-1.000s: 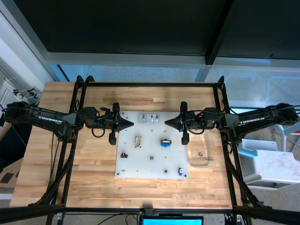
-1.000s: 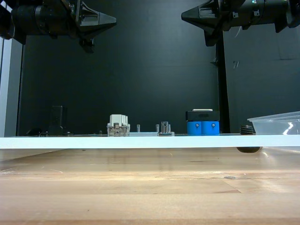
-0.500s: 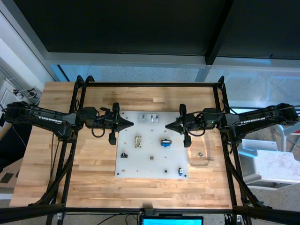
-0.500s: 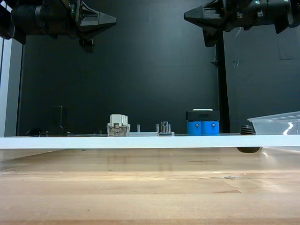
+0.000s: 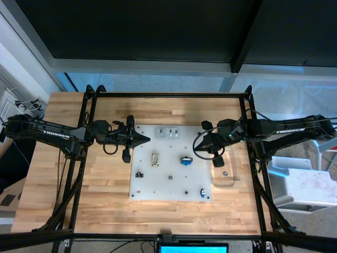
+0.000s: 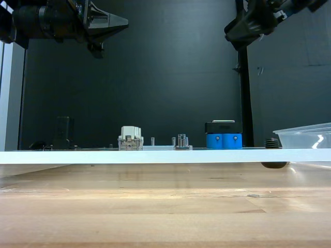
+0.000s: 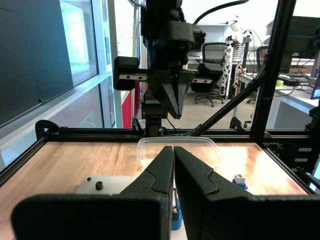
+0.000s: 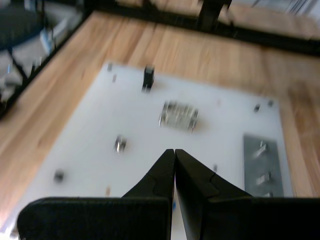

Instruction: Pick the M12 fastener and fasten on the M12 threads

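**Right claw [image 8: 174,151] closed and empty above the board, nut [image 5: 225,173] not yet picked**

Both of its fingers are pressed together with nothing between them. The small silver nut lies loose on the floor of the clear tray [image 5: 232,185], which sits against the right edge of the white board [image 5: 158,184]. The short black stud [image 6: 272,143] near the board's near right corner is bare, with its ribs showing in the low view. It stands well apart from the nut.

I judge the task to be at its very first step, the reach for the nut. The next move calls for three things:
- Bring the right claw across until it is over the tray.
- Spread its fingers.
- Lower it between the tray walls, centred on the nut.

The nut is far smaller than the fingers, so a small offset could push it aside instead of catching it. After that it must be carried to the stud, set square on the threads and turned.

The right arm reaches in from the table's right edge with its wrist bent. The claw tilts down toward the middle of the board, high above it, and its camera looks at the board, not the tray.

The left claw [image 7: 173,148] is also closed on nothing. It is held level and high near the board's far left edge, pointing inward, and looks parked.
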You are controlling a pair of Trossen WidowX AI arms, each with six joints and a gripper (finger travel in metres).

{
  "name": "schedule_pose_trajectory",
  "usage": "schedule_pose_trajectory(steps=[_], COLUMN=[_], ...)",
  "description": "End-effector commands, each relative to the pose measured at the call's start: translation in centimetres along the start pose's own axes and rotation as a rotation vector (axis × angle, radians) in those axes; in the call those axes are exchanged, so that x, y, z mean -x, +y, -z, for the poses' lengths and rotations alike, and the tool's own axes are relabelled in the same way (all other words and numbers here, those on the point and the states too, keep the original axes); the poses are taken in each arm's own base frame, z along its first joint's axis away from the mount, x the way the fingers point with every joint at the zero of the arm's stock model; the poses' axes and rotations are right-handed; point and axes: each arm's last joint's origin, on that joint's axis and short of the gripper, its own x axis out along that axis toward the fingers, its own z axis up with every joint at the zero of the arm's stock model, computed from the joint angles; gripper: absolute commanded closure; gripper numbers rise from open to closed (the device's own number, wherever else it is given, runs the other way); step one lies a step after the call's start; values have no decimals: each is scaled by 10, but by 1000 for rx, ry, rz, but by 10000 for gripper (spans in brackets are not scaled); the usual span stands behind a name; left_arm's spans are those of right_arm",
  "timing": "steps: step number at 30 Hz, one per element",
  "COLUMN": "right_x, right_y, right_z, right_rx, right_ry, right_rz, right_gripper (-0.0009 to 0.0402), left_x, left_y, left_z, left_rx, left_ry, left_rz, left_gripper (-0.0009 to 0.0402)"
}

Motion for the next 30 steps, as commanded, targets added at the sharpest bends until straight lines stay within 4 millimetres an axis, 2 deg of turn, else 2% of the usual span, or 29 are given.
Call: schedule_pose_trajectory(steps=[1,6,17,30], right_x=[3,5,15,25], right_y=[1,3,15,44], right_z=[-1,0,13,24], right_rx=[56,122,309,718], right_ry=[134,309,559,660], right_rz=[-36,-96,-245,-456], right_gripper=[393,393,393,393], left_x=[0,0,0,0], left_y=[0,0,0,0], left_z=[0,0,0,0], left_rx=[0,0,0,0], left_ry=[0,0,0,0], left_rz=[0,0,0,0], left_gripper=[393,393,393,393])
